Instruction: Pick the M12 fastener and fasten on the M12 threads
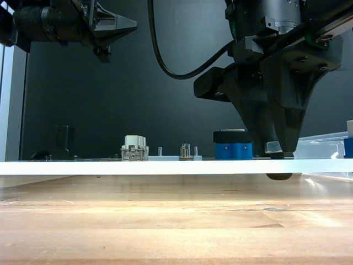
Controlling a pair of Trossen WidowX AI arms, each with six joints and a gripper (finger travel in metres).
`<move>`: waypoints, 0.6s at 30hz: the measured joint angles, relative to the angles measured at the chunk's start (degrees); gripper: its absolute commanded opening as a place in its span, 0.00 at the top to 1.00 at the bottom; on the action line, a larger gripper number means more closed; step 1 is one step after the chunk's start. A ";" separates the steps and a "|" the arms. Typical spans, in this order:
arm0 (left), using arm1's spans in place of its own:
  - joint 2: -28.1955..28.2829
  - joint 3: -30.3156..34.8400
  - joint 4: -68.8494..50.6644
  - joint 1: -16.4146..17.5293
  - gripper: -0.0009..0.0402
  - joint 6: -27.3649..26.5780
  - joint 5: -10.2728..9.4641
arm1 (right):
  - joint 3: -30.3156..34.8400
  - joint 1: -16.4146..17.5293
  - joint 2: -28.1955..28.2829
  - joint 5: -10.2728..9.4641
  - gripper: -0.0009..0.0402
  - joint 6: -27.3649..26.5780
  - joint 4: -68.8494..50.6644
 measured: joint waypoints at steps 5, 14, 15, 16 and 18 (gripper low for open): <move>0.00 0.02 -0.02 0.00 0.98 0.02 0.00 | 0.02 0.00 0.00 -0.02 0.89 -0.02 0.81; 0.00 0.02 0.00 0.00 0.98 0.00 0.00 | 0.09 0.00 -0.02 0.85 0.89 -0.92 -0.52; 0.00 0.00 -0.02 0.00 0.98 0.00 0.00 | 0.09 0.02 -0.04 1.27 0.89 -1.07 -1.03; 0.00 0.02 0.00 0.00 0.98 0.02 0.00 | 0.09 0.02 -0.07 1.46 0.89 -1.09 -1.44; 0.00 0.00 0.00 0.00 0.98 0.00 0.00 | 0.09 0.02 -0.13 1.46 0.89 -1.22 -1.62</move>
